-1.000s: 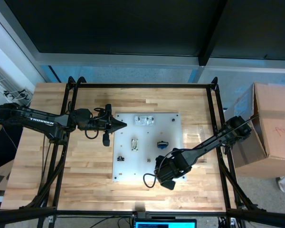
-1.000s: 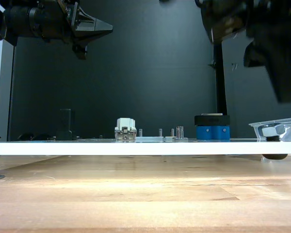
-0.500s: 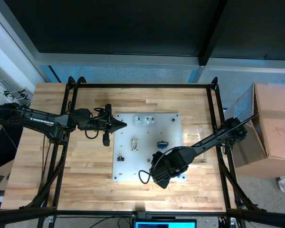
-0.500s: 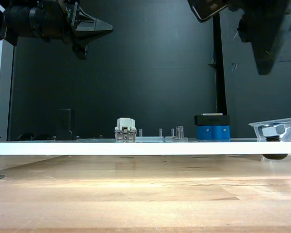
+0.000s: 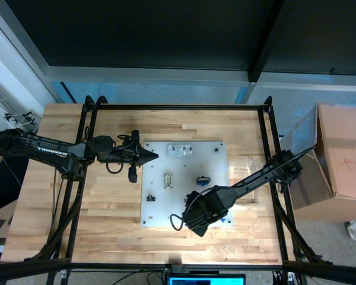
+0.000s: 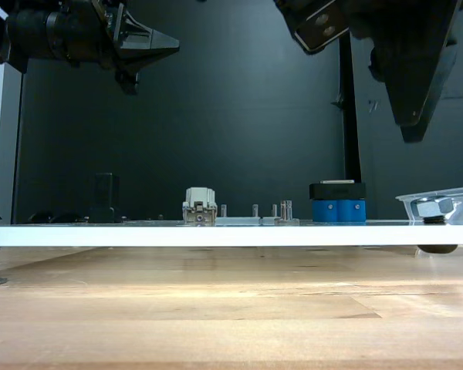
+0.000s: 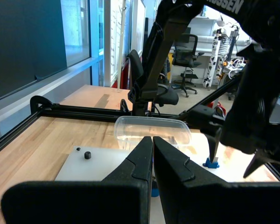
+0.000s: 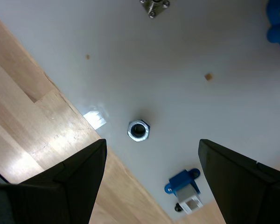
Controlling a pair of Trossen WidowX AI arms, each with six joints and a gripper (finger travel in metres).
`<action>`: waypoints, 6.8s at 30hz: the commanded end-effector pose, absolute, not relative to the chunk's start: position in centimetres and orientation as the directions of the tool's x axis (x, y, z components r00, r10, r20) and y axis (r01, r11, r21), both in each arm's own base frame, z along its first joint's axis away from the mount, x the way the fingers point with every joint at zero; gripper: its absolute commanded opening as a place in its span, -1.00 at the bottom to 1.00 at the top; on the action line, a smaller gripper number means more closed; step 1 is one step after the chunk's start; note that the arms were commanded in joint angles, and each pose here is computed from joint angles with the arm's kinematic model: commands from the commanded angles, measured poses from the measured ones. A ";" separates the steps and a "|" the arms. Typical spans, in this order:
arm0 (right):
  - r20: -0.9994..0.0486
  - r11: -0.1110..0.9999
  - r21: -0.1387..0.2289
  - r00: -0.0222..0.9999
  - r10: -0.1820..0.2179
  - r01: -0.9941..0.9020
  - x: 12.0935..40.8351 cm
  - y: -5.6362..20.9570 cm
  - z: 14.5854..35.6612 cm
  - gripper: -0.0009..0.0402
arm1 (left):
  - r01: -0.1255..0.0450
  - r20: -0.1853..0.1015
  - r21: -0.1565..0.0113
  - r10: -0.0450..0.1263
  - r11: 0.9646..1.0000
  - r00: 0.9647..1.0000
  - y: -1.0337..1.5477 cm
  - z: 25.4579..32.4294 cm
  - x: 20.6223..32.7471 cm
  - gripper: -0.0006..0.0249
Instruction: Unfasten the M12 nut and place it in the container
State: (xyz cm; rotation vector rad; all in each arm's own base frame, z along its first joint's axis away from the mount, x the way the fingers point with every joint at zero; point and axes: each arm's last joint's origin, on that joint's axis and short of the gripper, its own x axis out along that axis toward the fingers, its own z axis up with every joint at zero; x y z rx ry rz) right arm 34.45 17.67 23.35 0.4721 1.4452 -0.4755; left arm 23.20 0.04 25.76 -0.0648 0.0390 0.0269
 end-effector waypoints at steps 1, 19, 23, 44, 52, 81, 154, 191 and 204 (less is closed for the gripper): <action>-0.998 0.824 0.018 0.066 -0.024 0.567 34.9 17.9 22.5 0.38 | -0.029 -0.041 -0.064 0.026 0.998 0.999 0.05 25.75 23.2 -0.95; -0.998 0.846 -0.049 -0.001 -0.057 0.531 35.5 18.2 19.1 0.38 | -0.028 -0.040 -0.064 0.026 0.998 0.999 0.05 25.76 23.2 -0.95; -0.998 0.846 -0.048 0.003 -0.058 0.531 35.5 18.2 19.0 0.34 | -0.028 -0.041 -0.064 0.026 0.998 0.999 0.05 25.75 23.2 -0.95; -0.997 0.845 -0.027 0.052 -0.065 0.535 35.8 18.2 18.3 -0.74 | -0.028 -0.040 -0.064 0.025 0.998 0.999 0.04 25.76 23.2 -0.95; -0.997 0.848 -0.026 0.054 -0.064 0.529 35.8 18.2 18.3 -0.93 | -0.028 -0.040 -0.064 0.026 0.998 0.999 0.04 25.76 23.2 -0.95; -0.991 0.835 0.090 0.129 0.023 0.543 34.8 17.7 22.6 -0.84 | -0.028 -0.041 -0.064 0.026 0.998 0.999 0.05 25.75 23.2 -0.95; -0.998 0.238 -0.048 0.057 0.028 -0.970 34.0 17.6 20.4 -0.90 | -0.028 -0.040 -0.064 0.026 0.998 0.999 0.05 25.76 23.2 -0.95; -1.000 0.739 0.002 -0.012 -0.008 -0.673 18.1 5.5 22.7 -0.50 | -0.028 -0.040 -0.064 0.026 0.998 0.999 0.05 25.76 23.2 -0.95; -1.000 0.739 0.002 -0.016 -0.012 -0.674 18.1 5.5 22.6 -0.02 | -0.028 -0.040 -0.064 0.025 0.998 0.999 0.04 25.76 23.2 -0.95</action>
